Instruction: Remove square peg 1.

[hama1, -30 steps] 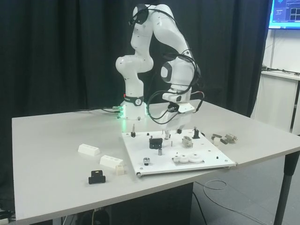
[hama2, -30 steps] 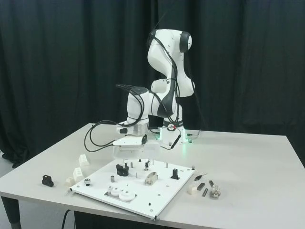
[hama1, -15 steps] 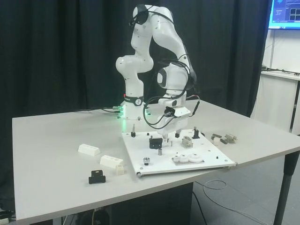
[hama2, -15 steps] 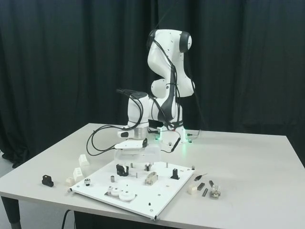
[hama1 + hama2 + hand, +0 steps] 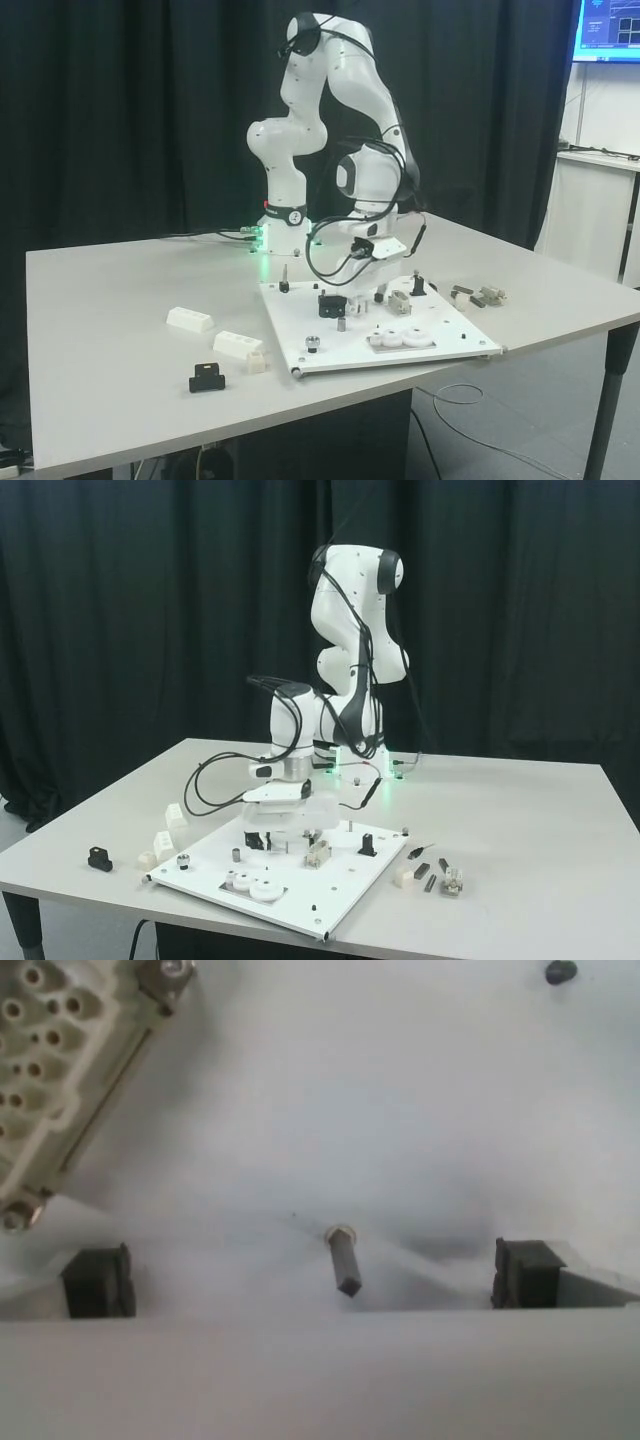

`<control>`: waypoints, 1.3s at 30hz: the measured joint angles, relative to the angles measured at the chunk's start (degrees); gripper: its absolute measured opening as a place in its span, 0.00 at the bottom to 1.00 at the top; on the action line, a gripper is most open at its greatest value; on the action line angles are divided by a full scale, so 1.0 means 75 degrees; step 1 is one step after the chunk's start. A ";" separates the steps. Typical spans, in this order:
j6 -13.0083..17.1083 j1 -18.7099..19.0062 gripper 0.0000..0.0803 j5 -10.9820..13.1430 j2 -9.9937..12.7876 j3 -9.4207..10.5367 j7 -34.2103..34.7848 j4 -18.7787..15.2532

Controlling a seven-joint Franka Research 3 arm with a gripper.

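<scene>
While the white arm (image 5: pixel 340 110) bends low over the white board (image 5: pixel 440 345), the gripper (image 5: pixel 310 1282) hangs just above its middle, both black fingertips (image 5: pixel 97 1282) close to the surface. In the wrist view the fingertips stand well apart, one on either side of the square peg (image 5: pixel 345 1260), with nothing held between them: the tool is wide open and empty. The peg lies directly below the gripper, roughly midway between the fingertips and touching neither, so the coming move appears to call for a short straight descent followed by a closing stroke across the peg. The peg is a short grey post seated in the board; its long axis is upright, base in the socket, free end pointing up toward the wrist. A white multi-pin connector (image 5: pixel 50 1070) sits on the board just beside the work zone, and a small black screw head (image 5: pixel 561 972) lies farther off. In the room views the peg itself is hidden beneath the gripper housing.
</scene>
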 joint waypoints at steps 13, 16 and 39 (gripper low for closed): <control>-0.0009 -0.0016 0.88 0.0140 0.0163 0.0026 0.0000 0.0128; -0.0086 -0.0042 0.88 0.0140 0.0170 0.0025 0.0000 0.0176; -0.0800 -0.0193 0.05 0.0277 0.0248 0.0035 0.0009 0.0605</control>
